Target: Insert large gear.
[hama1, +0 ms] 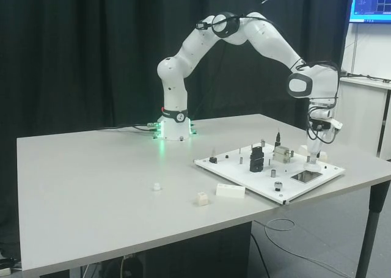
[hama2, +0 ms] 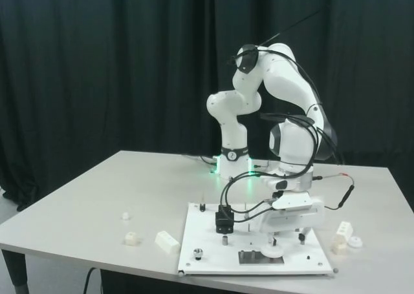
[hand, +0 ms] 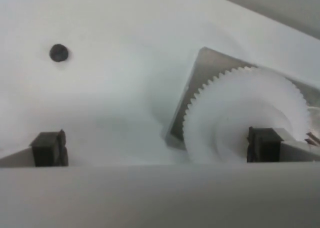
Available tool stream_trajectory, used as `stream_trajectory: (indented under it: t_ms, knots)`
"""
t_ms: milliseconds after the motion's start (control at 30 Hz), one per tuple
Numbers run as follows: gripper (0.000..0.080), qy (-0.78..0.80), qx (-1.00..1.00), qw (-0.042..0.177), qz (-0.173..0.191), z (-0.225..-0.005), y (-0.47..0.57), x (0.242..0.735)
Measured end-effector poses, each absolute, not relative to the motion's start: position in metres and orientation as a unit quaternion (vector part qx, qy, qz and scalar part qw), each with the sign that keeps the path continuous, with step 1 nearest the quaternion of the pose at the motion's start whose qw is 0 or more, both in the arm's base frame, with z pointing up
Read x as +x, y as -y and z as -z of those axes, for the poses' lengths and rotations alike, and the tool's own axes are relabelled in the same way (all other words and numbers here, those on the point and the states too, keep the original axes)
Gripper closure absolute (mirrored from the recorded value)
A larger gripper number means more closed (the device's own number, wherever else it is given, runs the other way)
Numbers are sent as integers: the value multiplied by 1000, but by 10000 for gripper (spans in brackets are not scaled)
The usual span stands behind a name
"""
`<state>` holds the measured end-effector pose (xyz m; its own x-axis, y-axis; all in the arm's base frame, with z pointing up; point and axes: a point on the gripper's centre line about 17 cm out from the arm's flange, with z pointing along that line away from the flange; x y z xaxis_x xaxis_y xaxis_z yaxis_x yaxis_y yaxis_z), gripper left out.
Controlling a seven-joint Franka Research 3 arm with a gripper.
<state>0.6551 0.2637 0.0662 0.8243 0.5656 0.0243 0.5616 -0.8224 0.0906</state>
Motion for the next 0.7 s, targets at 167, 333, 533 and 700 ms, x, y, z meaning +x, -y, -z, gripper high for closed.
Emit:
stream_trajectory:
  t_ms: [167,333,533,700]
  knots:
    - [3,-294,955,39,-25,-66,-266,654]
    - [3,-295,954,39,-25,-66,-267,653]
    - [3,-294,955,40,-24,-66,-266,653]
    - [3,-293,955,41,-23,-66,-263,654]
